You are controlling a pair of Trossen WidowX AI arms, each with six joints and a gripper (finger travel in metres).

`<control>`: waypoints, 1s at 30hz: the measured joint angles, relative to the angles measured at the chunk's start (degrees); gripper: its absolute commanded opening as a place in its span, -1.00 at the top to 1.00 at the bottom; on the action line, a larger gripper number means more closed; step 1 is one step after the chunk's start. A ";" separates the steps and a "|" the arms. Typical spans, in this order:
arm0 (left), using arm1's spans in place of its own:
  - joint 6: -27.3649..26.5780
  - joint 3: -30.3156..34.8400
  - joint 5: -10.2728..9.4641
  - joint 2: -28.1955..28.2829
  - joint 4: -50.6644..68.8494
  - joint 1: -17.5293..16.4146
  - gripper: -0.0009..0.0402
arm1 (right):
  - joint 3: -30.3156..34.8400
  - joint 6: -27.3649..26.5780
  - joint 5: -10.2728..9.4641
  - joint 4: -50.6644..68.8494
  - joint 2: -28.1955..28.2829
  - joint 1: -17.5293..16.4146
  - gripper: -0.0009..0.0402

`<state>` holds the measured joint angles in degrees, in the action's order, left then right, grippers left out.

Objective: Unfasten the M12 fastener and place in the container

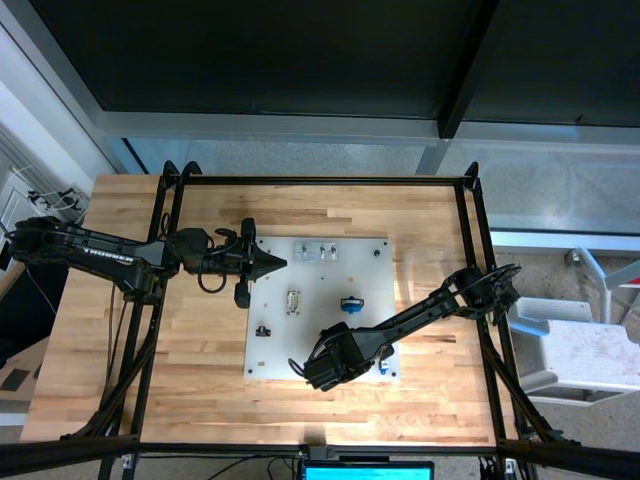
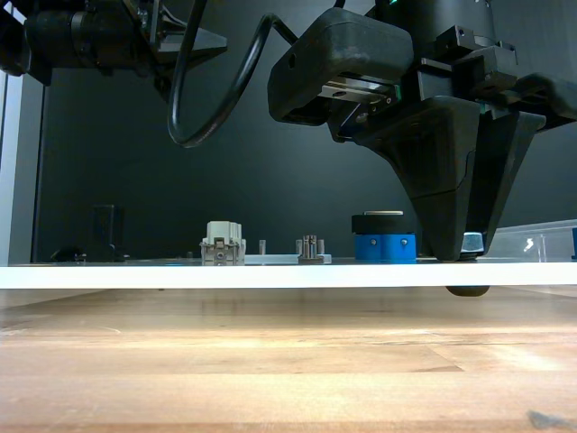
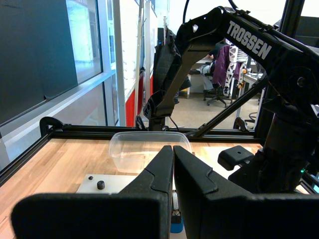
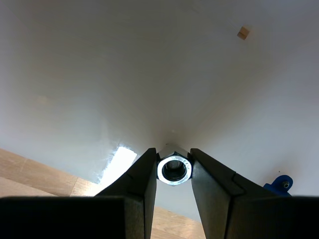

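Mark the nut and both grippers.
M12 nut (image 4: 162, 170): right wrist view, silver top rim.
right gripper (image 4: 173, 154): right wrist view, midway between fingertips gripping the nut.
left gripper (image 1: 281, 263): high view, shut tip over the white board (image 1: 320, 300), far left.

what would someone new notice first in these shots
The right gripper, down at the white board near its right edge, clamps a small silver nut between its fingers. The left gripper hangs shut above the board's far left edge. The clear container sits on the table off the board's far right side.
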<state>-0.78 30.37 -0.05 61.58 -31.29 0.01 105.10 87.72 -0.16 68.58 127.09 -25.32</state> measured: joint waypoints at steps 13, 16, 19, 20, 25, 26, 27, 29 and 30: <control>0.02 -0.02 0.00 0.00 0.00 0.00 0.96 | 0.00 -30.21 -0.07 -0.13 0.00 0.04 0.80; 0.02 -0.02 0.00 0.00 0.00 0.00 0.96 | 0.00 -42.82 -0.07 -0.17 0.00 0.07 0.80; 0.00 0.00 0.00 0.00 0.00 0.00 0.96 | 0.00 -54.23 -0.07 -0.20 0.00 0.09 0.80; 0.00 0.00 0.00 0.00 -0.02 0.00 0.96 | 0.00 -58.27 -0.07 -0.20 -0.02 0.09 0.80; 0.02 0.00 0.00 0.00 0.00 0.00 0.96 | 0.00 -77.92 -0.07 -0.22 -0.04 0.11 0.80; 0.00 0.00 0.00 0.00 -0.02 0.00 0.96 | 0.00 -81.11 -0.07 -0.22 -0.04 0.11 0.80; 0.00 0.00 -0.02 0.00 -0.02 0.00 0.96 | 0.00 -84.24 -0.07 -0.22 -0.04 0.11 0.80; 0.02 0.00 -0.02 0.00 -0.02 0.00 0.96 | 0.00 -89.99 -0.09 -0.22 -0.07 0.11 0.80; 0.02 -0.02 0.00 0.00 0.00 0.00 0.96 | 0.00 -92.74 -0.07 -0.20 -0.07 0.11 0.80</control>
<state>-0.75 30.35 -0.05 61.58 -31.29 0.01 105.10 -5.02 -0.23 68.38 127.02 -25.21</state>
